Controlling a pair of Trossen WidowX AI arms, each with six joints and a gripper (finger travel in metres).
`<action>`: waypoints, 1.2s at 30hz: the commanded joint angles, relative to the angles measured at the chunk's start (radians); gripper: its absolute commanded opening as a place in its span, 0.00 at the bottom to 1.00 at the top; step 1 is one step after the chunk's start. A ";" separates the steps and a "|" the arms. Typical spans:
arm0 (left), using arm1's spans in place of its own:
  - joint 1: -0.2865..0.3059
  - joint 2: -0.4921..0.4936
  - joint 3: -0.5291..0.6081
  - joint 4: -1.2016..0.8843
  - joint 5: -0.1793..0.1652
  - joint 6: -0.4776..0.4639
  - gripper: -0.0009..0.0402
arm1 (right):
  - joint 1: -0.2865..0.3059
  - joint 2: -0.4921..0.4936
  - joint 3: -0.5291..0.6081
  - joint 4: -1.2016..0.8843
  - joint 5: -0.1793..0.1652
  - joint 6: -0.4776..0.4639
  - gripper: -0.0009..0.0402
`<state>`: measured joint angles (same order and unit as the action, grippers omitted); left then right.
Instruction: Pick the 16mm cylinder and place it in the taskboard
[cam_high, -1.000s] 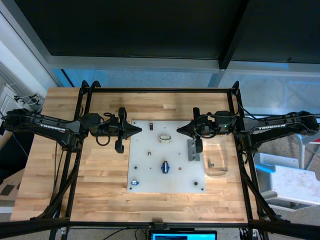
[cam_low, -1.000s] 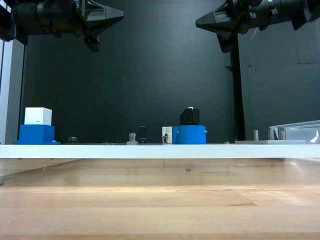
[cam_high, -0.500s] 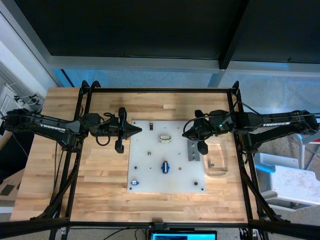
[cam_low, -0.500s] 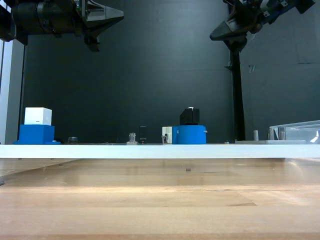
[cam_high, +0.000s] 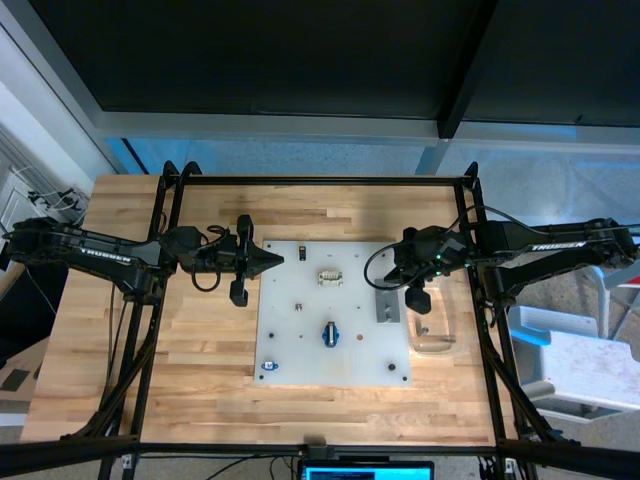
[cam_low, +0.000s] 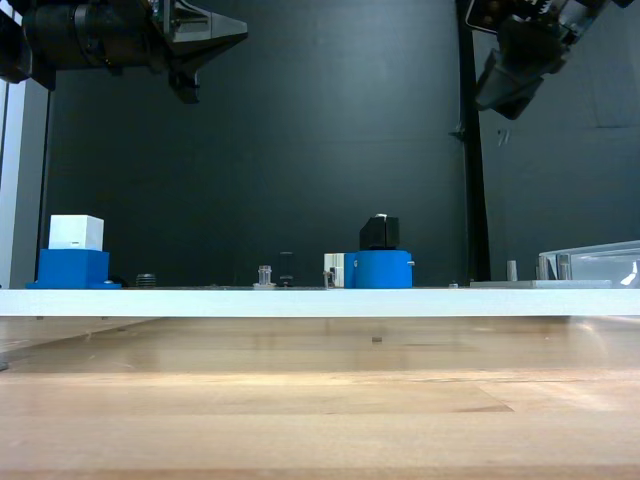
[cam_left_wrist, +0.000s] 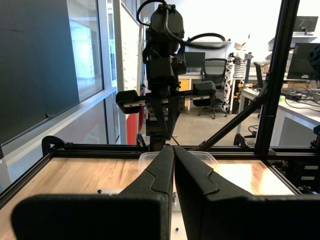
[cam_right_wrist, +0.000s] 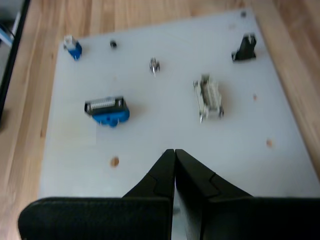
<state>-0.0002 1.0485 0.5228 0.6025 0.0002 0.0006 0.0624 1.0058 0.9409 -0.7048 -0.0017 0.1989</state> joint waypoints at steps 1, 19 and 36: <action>0.000 0.000 0.000 0.000 0.000 0.000 0.02 | 0.025 0.000 0.000 -0.043 0.003 0.025 0.02; 0.000 0.000 0.000 0.000 0.000 0.000 0.02 | 0.176 0.024 0.000 -0.269 0.035 0.188 0.02; 0.000 0.000 0.000 0.000 0.000 0.000 0.02 | 0.332 0.064 0.000 -0.415 0.035 0.321 0.02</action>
<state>-0.0002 1.0485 0.5228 0.6025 -0.0002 0.0006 0.3832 1.0622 0.9417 -1.1130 0.0338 0.5110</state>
